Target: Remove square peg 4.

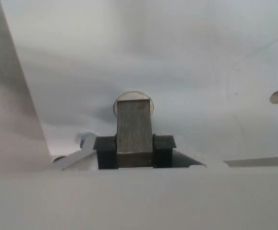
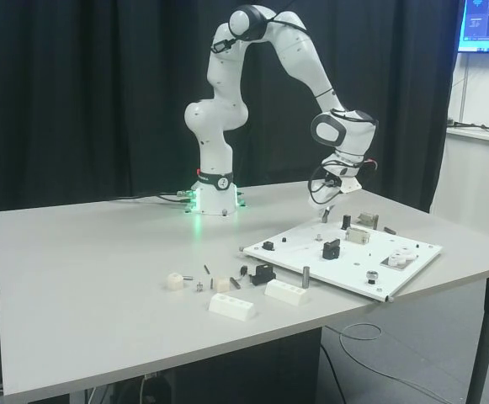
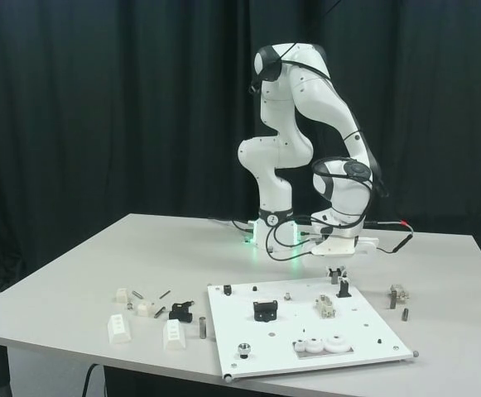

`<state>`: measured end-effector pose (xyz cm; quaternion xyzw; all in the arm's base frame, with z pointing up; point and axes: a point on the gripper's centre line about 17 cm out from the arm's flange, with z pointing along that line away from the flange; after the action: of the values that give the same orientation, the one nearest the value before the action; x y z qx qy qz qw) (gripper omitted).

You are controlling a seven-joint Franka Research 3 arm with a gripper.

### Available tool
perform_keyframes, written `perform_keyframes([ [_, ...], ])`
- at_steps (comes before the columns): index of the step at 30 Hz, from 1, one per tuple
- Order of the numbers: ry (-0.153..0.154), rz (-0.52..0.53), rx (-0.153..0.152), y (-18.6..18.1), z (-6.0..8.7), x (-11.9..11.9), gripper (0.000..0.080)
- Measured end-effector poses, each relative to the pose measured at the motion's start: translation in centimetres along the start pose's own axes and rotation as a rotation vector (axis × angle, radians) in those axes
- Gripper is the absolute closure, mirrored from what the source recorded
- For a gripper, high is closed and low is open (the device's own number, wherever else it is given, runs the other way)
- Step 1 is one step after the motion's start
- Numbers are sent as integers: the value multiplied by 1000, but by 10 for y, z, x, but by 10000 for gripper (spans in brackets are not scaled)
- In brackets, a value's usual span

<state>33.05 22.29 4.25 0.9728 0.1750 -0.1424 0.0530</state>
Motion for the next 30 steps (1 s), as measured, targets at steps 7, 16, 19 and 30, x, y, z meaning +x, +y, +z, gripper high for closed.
perform_keyframes([
  [7, -1, 6, 1, 0, 0, 0, 649],
  [16, -1, -23, 0, 0, 0, -1, 649],
  [19, -1, -38, 0, 0, -1, -1, 649],
  [30, 2, -57, -2, 1, -5, -1, 649],
])
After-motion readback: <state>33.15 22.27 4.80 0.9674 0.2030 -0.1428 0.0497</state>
